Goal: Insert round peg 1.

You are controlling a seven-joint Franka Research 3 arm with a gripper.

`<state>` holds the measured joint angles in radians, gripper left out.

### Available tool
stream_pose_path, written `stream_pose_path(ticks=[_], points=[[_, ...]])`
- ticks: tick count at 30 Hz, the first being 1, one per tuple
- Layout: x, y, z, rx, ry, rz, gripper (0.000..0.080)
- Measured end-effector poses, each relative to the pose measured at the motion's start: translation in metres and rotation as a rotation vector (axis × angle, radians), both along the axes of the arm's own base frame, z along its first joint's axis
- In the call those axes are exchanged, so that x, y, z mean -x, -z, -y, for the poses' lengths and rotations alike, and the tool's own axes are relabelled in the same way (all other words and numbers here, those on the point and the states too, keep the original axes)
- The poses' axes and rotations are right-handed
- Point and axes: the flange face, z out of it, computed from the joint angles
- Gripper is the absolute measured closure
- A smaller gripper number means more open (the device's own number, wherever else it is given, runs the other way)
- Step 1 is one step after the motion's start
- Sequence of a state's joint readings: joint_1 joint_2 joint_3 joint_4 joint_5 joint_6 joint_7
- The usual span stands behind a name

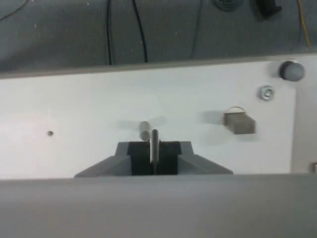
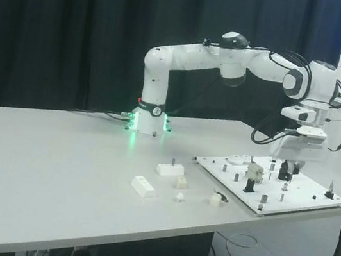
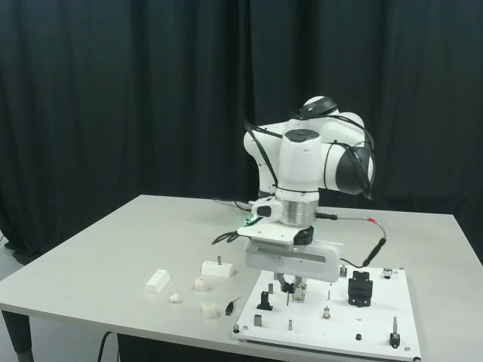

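We see a smooth, matt white board [image 1: 99,104] that looks like plastic, a thin peg [image 1: 154,145] with a metallic sheen, a glossy white plastic-looking arm [image 2: 195,53], a matt grey table [image 2: 57,149], and black cloth curtains [image 3: 113,90].

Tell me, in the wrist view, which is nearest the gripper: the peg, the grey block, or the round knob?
1. Peg, held in the gripper.
2. Grey block, off to one side on the white board.
3. Round knob, at the board's corner.
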<state>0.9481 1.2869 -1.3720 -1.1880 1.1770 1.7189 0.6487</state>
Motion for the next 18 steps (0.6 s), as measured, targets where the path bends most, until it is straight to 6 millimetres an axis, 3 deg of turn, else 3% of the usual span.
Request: stream_pose_path(ticks=[18], points=[[-0.002,0.031,-0.03,-0.028,-0.033,-0.035,0.0772]])
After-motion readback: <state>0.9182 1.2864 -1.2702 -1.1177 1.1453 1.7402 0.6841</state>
